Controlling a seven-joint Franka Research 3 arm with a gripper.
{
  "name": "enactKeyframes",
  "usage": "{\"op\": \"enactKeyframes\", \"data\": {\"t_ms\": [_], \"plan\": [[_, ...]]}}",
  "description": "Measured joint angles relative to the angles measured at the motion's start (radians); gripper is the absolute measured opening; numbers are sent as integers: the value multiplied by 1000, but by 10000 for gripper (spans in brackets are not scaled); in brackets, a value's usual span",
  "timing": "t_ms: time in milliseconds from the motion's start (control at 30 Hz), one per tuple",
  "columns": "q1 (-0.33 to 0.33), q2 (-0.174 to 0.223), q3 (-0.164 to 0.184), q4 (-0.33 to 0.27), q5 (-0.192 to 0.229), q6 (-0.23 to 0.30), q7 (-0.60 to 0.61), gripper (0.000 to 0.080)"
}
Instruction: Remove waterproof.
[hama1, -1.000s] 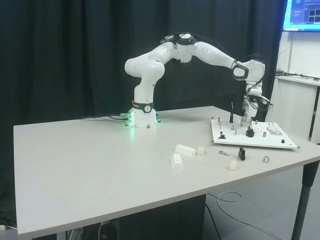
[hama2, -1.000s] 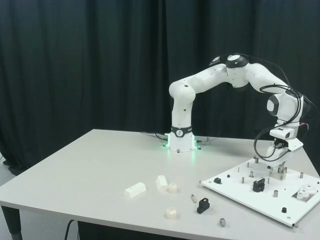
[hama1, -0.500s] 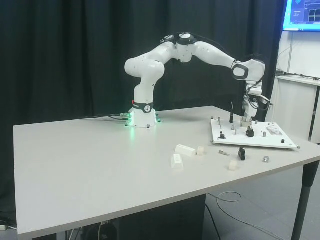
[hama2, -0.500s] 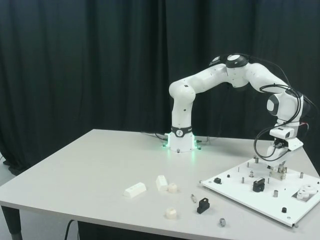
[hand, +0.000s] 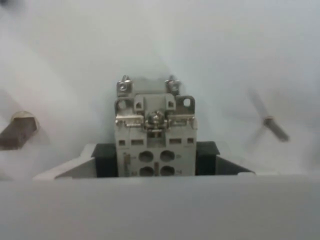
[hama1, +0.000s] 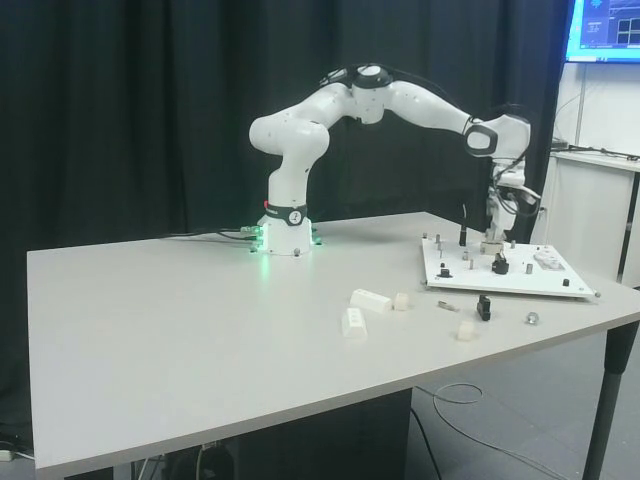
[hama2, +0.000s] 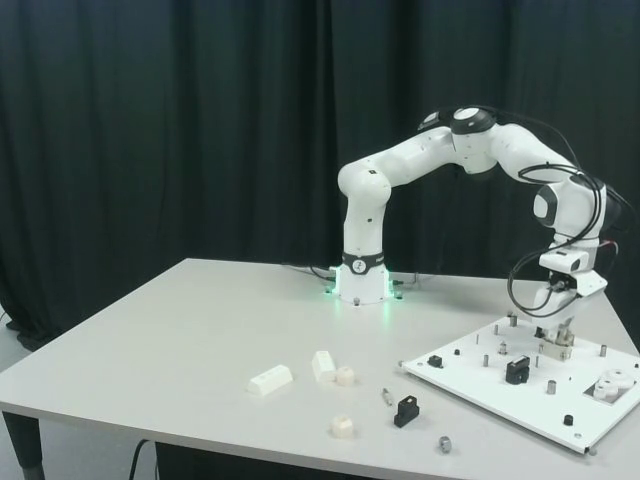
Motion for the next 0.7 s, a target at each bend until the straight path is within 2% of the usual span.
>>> {"op": "enactKeyframes", "data": {"t_ms": [133, 400, 700], "plan": [[2, -3, -28, 0, -1, -15, -4, 314], [11, -4, -84, 2, -2, -78, -12, 314], [12, -4, -98, 4, -2, -96, -15, 314]]}}
